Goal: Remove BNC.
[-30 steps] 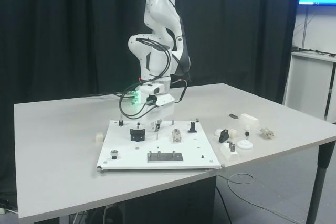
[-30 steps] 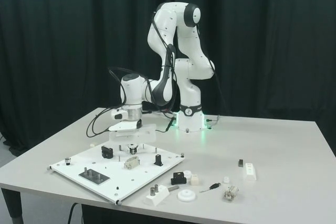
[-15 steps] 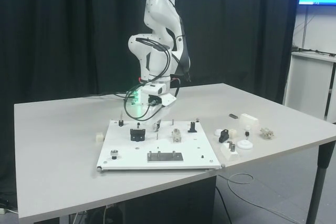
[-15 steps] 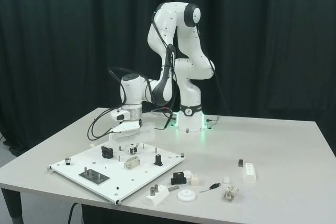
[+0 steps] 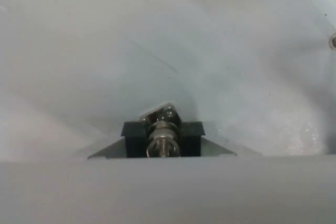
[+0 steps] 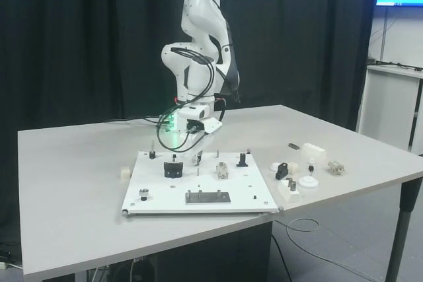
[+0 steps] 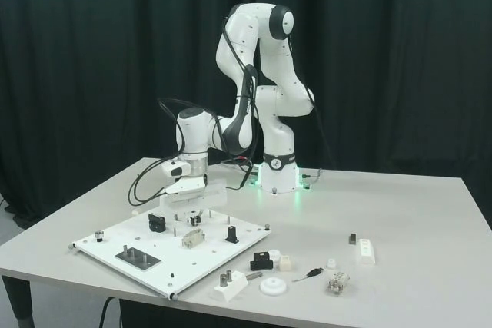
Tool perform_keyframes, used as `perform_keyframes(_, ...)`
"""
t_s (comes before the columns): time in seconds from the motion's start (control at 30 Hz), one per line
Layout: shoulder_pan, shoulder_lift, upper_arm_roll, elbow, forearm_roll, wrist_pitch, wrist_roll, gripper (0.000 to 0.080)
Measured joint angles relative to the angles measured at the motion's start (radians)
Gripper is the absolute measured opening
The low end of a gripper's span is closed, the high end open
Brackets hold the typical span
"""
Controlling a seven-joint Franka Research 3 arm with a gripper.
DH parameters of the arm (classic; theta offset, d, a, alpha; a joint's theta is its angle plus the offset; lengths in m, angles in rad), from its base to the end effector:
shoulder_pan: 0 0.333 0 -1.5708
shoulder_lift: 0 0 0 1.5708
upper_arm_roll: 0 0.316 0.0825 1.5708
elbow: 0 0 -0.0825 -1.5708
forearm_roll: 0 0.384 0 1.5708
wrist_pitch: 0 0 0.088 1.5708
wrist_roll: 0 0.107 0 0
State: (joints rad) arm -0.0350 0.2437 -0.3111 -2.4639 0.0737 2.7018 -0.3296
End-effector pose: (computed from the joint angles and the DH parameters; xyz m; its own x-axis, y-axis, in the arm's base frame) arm 0.4503 -0.1707 0.2045 0.9972 -0.0743 -0.0048 -0.0740 -0.9963 0.0428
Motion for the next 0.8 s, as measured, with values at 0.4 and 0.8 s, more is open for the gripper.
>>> perform_keyframes(0.4,0.000,-0.017,-0.003,0.000,0.006,-0.018,0.004,0.0127)
perform_keyframes(0.8,0.000,-0.104,-0.006,0.000,0.006,-0.106,0.016,0.0127)
